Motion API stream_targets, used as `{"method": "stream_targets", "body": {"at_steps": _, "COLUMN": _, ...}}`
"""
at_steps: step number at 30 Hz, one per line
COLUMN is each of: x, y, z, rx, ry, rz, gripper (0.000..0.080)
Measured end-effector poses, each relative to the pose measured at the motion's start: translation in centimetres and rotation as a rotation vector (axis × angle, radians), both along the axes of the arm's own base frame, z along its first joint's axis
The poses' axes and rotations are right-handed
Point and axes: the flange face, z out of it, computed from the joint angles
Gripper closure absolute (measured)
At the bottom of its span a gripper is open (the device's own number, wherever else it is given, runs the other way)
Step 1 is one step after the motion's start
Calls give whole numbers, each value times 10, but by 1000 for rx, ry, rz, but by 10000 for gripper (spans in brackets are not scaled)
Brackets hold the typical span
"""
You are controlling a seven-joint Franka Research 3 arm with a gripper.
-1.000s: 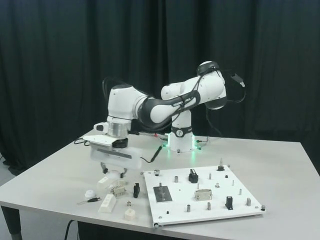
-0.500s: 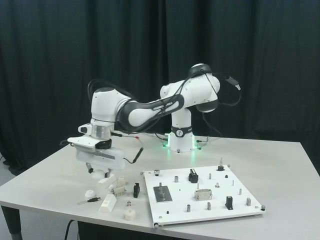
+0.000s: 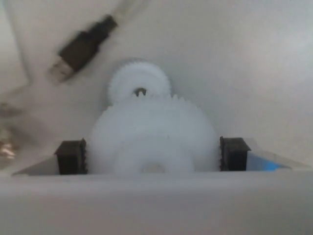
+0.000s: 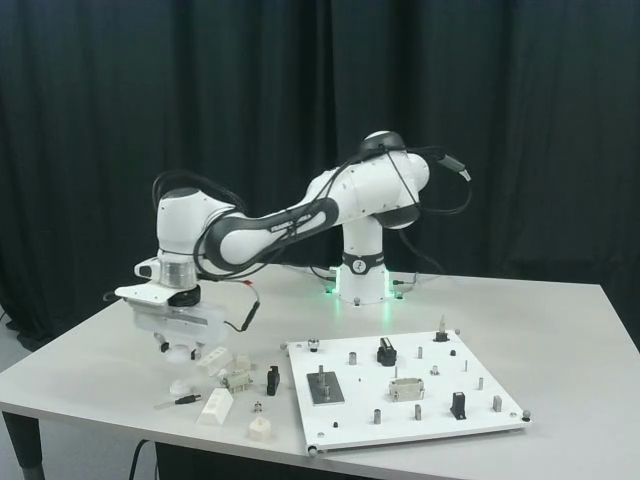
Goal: Place large gear.
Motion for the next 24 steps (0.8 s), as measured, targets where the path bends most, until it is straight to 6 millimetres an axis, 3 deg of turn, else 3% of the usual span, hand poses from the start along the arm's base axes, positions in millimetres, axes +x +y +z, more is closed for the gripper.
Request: {"method": "stream_targets", "body": {"at_steps": 24, "x": 1, "y": -62, "z": -30, "rx": 43, "ry": -3, "rz": 11, "gripper": 210}}
